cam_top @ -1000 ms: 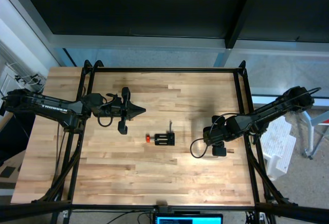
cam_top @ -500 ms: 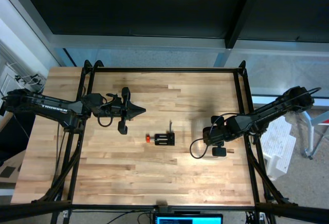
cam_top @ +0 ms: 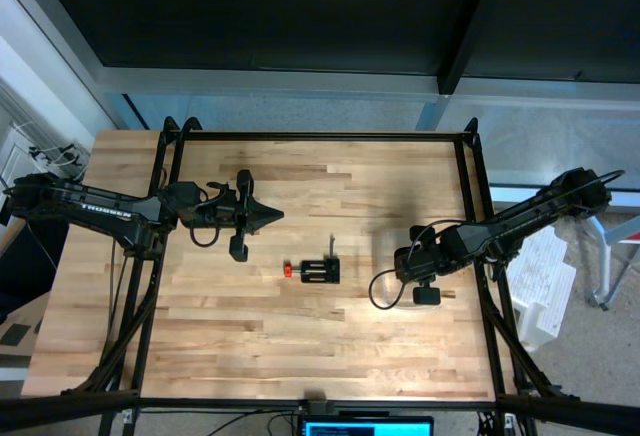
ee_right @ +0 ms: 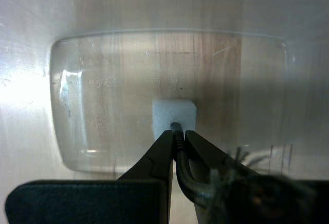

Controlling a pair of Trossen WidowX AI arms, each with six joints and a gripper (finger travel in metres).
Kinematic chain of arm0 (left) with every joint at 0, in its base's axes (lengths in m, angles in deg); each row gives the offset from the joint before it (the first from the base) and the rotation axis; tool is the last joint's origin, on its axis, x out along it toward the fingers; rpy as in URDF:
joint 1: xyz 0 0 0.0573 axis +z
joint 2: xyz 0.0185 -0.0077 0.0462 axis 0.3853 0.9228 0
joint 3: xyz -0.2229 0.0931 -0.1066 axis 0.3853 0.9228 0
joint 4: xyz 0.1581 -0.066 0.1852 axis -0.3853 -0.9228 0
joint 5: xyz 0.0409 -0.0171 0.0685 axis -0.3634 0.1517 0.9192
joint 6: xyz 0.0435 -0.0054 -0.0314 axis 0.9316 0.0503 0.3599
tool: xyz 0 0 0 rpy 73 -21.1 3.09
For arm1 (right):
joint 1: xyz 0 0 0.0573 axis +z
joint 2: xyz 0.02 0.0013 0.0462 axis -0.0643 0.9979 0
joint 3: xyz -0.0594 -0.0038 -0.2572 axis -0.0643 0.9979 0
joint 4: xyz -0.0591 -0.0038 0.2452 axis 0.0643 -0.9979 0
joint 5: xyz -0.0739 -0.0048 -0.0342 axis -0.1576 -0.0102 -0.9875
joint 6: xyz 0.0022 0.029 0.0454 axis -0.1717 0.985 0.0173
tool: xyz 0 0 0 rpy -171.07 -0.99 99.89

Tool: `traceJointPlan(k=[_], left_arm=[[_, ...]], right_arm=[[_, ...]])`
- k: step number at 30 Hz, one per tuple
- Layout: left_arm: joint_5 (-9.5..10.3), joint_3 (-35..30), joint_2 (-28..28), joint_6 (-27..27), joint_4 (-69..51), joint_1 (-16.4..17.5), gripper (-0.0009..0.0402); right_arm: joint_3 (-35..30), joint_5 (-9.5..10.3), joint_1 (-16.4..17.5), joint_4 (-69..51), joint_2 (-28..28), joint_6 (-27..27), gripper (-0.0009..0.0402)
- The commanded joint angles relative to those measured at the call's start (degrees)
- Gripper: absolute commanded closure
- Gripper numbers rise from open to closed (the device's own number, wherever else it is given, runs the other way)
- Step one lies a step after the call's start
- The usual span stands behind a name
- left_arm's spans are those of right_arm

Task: Pick the USB-C connector and install on taskboard

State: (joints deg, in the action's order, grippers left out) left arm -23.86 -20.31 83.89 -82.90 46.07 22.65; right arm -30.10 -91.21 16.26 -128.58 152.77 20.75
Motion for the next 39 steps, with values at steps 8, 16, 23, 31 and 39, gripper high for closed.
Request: traceJointPlan(k=[8,16,23,31,39], left_arm=[[-0.02,0.0,0.02,0.02,0.02,0.0,0.0393],[-0.02,0.0,0.02,0.02,0.02,0.0,0.0393],[-0.02,0.0,0.02,0.02,0.02,0.02,0.0393],[-0.02,0.0,0.02,0.02,0.02,0.02,0.0393],[-0.02,0.0,0.02,0.02,0.04,0.02,0.0393]], right_arm=[[-0.35,-0.02,0.02,-1.57,-2.25,-0.39,0.0394],[-5.16,-0.55,-0.35,-7.89,-4.61,-1.75,0.0393],[-9.79,-0.5,-1.7,-11.04,-4.85,-2.19,0.0393],[-12.09,-0.46,-2.51,-12.31,-4.85,-2.12,0.0393],[-16.33,-0.39,-3.04,-14.34,-1.92,-2.1,0.0393]])
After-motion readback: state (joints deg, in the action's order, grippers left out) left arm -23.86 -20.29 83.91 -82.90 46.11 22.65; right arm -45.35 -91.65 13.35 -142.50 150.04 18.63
